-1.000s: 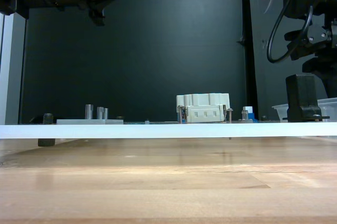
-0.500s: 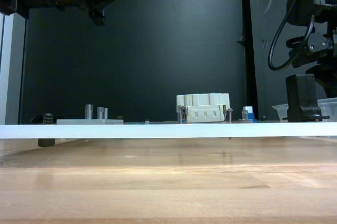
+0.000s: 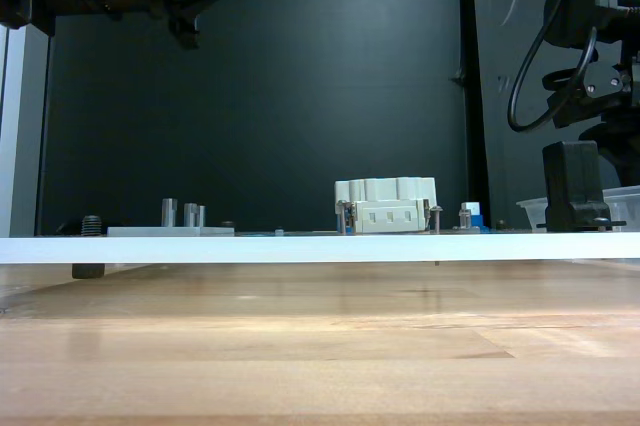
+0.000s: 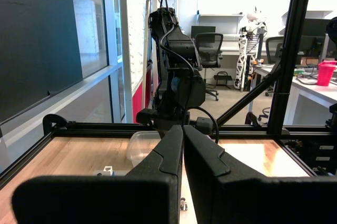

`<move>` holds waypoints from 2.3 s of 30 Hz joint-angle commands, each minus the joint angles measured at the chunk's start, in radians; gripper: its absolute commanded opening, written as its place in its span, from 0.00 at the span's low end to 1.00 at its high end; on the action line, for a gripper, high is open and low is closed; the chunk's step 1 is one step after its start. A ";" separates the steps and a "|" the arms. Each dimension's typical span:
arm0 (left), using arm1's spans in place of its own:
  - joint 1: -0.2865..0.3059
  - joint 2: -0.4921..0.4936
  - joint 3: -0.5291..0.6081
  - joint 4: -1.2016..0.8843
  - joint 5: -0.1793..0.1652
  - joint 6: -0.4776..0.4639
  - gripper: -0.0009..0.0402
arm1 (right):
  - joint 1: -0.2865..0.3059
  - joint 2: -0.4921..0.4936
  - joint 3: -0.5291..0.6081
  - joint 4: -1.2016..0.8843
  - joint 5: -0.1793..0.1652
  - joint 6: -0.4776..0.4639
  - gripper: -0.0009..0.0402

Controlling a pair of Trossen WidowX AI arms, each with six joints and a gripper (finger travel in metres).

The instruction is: Pick the 16mm bar and install on taskboard

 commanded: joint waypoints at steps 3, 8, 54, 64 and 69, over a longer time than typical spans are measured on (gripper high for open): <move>0.000 0.000 0.000 0.000 0.000 0.000 0.02 | 0.000 0.000 -0.003 0.000 -0.001 0.003 0.25; 0.000 0.000 0.000 0.000 0.000 0.000 0.02 | 0.000 0.000 -0.003 0.000 -0.002 0.009 0.17; 0.000 0.000 0.000 0.000 0.000 0.000 0.02 | 0.038 0.005 0.391 -0.350 -0.039 0.017 0.02; 0.000 0.000 0.000 0.000 0.000 0.000 0.02 | 0.089 0.058 0.436 -0.339 -0.040 -0.065 0.02; 0.000 0.000 0.000 0.000 0.000 0.000 0.02 | 0.120 0.129 0.504 -0.348 -0.039 -0.236 0.02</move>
